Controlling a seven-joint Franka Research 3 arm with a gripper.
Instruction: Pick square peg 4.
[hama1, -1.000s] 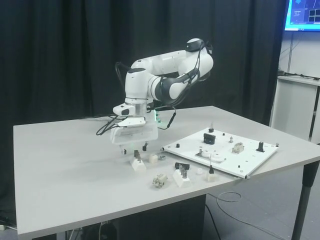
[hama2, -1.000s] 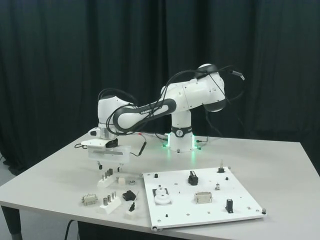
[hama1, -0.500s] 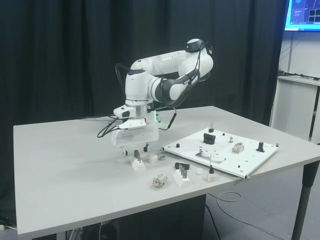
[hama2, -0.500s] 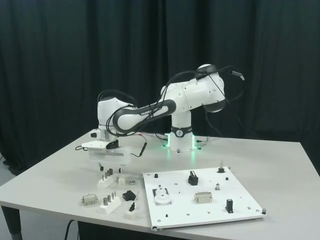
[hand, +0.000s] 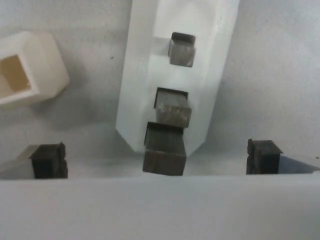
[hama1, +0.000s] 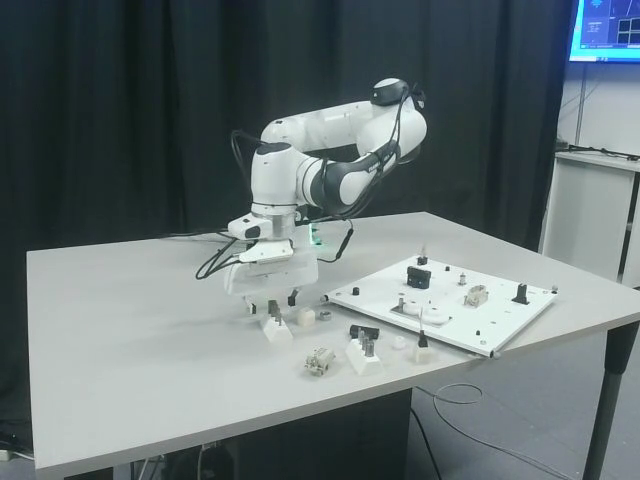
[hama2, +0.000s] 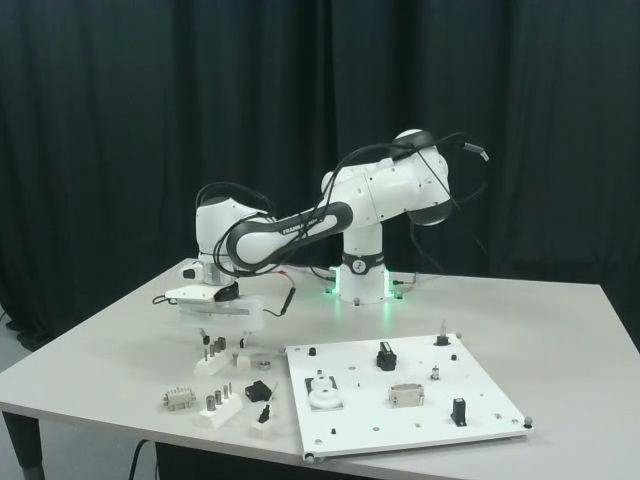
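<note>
Gripper (hand: 156, 159) has risen slightly in 1 second. Jaws are wide open and empty. Square peg 4 (hand: 164, 156), apparently the largest, stays seated in the white holder (hand: 137, 75) between them, at 6 o'clock beneath the wrist. Grasp is not yet made.

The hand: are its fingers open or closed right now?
Open: in the wrist view the two black fingertips stand far apart, nothing held between them.

- I see the arm (hama1: 330, 130) is white, with black joints.
- The table (hama1: 120, 330) is grey.
- The peg block (hand: 175, 65) is white.
- The curtain (hama2: 150, 100) behind is black.
</note>
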